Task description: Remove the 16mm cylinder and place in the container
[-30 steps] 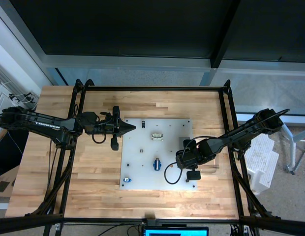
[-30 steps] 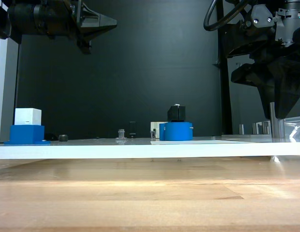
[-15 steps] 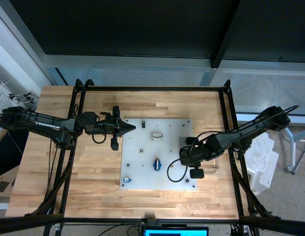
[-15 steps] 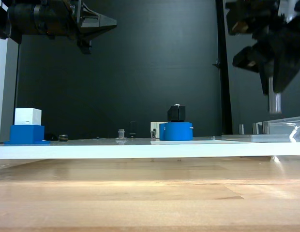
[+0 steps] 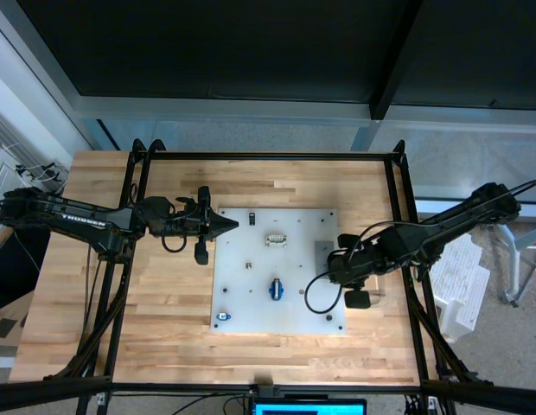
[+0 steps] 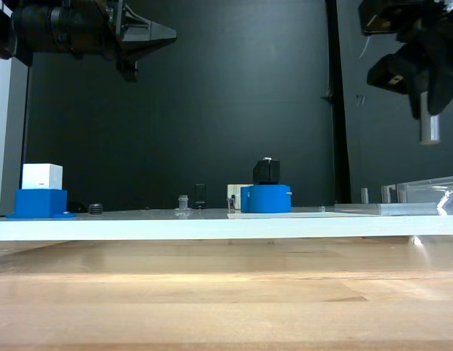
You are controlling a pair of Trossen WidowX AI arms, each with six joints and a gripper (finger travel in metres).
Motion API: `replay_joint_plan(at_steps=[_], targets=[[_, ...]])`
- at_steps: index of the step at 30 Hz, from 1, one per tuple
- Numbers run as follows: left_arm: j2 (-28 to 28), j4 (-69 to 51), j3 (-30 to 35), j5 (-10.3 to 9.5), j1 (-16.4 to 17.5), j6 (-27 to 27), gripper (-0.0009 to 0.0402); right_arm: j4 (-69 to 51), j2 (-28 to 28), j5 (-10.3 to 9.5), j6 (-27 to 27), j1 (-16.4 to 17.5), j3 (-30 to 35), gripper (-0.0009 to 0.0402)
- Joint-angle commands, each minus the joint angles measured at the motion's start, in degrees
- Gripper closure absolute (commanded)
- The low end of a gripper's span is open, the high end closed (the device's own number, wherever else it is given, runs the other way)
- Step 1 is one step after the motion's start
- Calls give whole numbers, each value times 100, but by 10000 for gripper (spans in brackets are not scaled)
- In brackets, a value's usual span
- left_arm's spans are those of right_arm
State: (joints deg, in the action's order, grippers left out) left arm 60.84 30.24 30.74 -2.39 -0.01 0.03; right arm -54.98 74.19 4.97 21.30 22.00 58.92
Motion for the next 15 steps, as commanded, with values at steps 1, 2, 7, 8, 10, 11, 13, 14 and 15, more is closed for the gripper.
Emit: replay_joint_plan(at_steps=[1,2,7,8,10,11,13,14,15], targets=[[2,2,2,0,0,2,393,-262,-225,2,101,15,-94,393],[2,2,2,-2,2,2,393,-315,-306,2,111,17,-146,393],[0,2,2,-2,0,2,393,-555,-717,2,280,79,-455,393],[2,2,2,0,2,2,393,-603,-798,0,313,81,-514,393],[2,2,2,0,0,2,393,-645,-953,0,358,85,-647,393],[2,2,2,0,0,2,393,-654,-1027,0,365,90,-721,393],[2,2,2,-2,2,2,393,-710,-1128,0,396,92,-826,392],[2,2,2,0,0,2,393,-745,-1167,0,404,94,-866,391],[2,2,2,0,2,2,393,-767,-1196,0,424,94,-903,389]])
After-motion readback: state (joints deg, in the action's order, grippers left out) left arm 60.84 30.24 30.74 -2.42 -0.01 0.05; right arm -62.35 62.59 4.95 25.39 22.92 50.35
